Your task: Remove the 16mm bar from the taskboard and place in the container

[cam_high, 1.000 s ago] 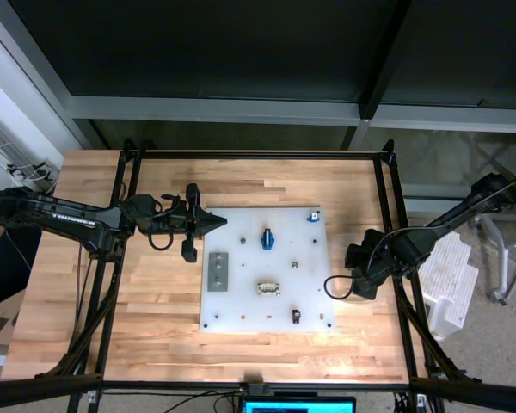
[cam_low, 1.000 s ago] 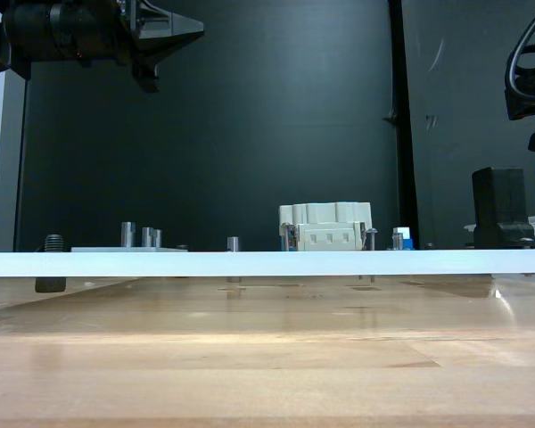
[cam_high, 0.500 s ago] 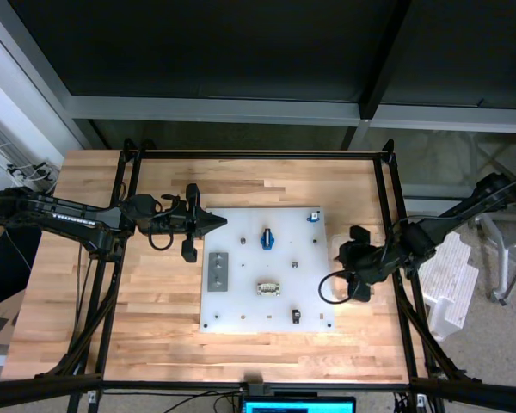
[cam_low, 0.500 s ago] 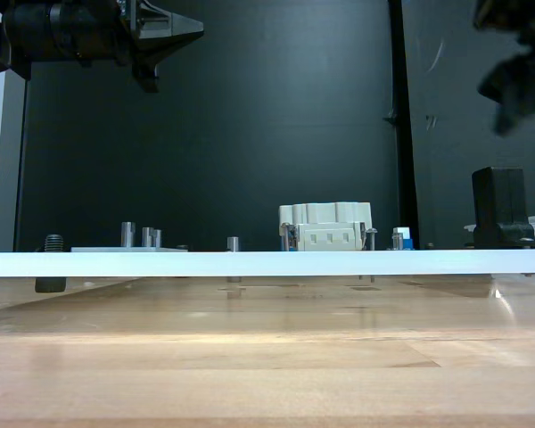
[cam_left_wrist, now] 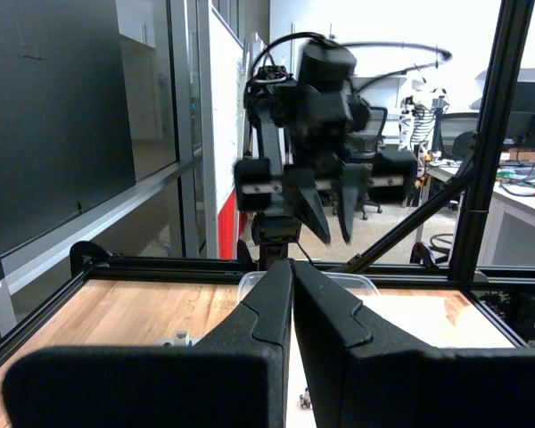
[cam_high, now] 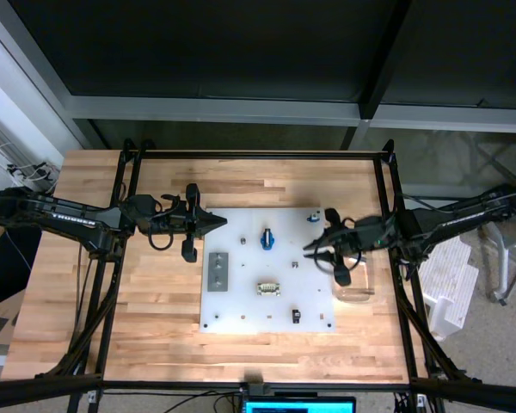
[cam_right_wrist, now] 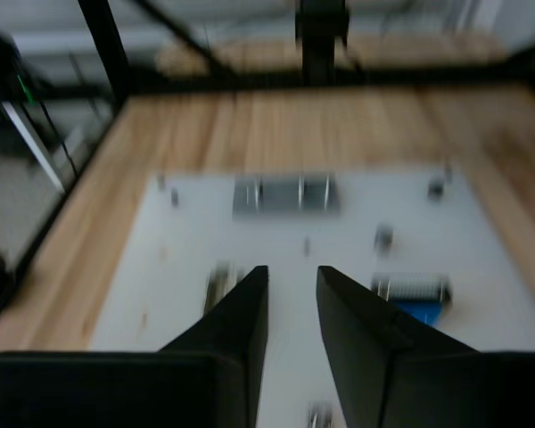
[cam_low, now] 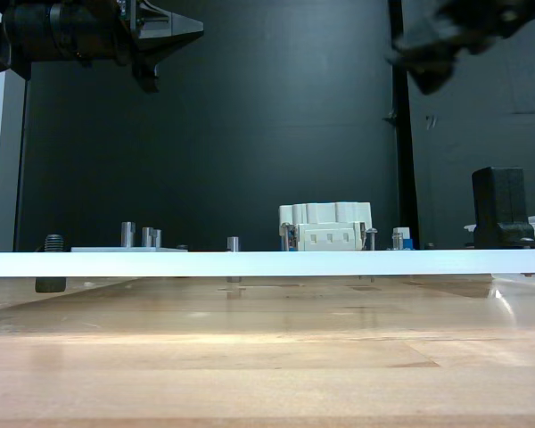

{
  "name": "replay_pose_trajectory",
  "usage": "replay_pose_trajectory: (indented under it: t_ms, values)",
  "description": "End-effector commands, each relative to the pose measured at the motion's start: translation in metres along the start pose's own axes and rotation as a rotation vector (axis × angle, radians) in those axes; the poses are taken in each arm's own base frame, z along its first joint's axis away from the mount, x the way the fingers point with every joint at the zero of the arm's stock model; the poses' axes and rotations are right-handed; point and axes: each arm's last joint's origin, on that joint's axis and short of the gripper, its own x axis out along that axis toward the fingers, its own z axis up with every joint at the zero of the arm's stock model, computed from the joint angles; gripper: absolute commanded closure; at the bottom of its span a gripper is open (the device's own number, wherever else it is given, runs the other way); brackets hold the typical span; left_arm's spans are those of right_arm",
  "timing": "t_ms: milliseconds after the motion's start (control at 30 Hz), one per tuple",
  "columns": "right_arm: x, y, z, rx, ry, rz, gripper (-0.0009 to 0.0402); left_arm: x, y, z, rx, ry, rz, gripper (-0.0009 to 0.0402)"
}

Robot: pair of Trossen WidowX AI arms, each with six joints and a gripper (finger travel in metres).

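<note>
Left tool (cam_high: 213, 223), fingers together, at white square plastic plate's (cam_high: 241, 301) upper-left edge; right tool (cam_high: 312, 250), fingers apart, above its right edge, partly hiding clear plastic tub (cam_high: 362, 296)

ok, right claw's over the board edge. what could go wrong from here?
1. The right claw, open, hangs over the taskboard's right side; several grey pegs there look alike, so it may grab the wrong one.
2. The container lies under that arm's cable loop; a low pass may nudge it.
The left claw, shut, is parked at the board's far left corner.
</note>
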Motion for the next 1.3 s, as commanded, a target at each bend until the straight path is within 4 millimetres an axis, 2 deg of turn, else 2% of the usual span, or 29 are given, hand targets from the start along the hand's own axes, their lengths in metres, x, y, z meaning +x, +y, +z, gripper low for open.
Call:
replay_pose_trajectory:
  t_ms: [33,200,433,600,1300]
  values:
    - [0.003,-0.016,0.006,-0.009,-0.119,-0.004,0.0354,0.000,0.000,0.000,0.000,0.000,0.000,0.0393]
    - [0.004,-0.036,0.008,-0.031,-0.274,-0.031,0.0393,0.000,0.000,0.000,0.000,0.000,0.000,0.0393]
    - [0.004,-0.046,0.000,-0.031,-0.405,-0.054,0.0392,0.000,0.000,0.000,0.000,0.000,0.000,0.0393]
    - [0.004,-0.046,-0.005,-0.030,-0.400,-0.052,0.0393,0.000,0.000,0.000,0.000,0.000,0.000,0.0393]
    - [0.004,-0.046,-0.004,-0.032,-0.408,-0.053,0.0393,0.000,0.000,0.000,0.000,0.000,0.000,0.0393]
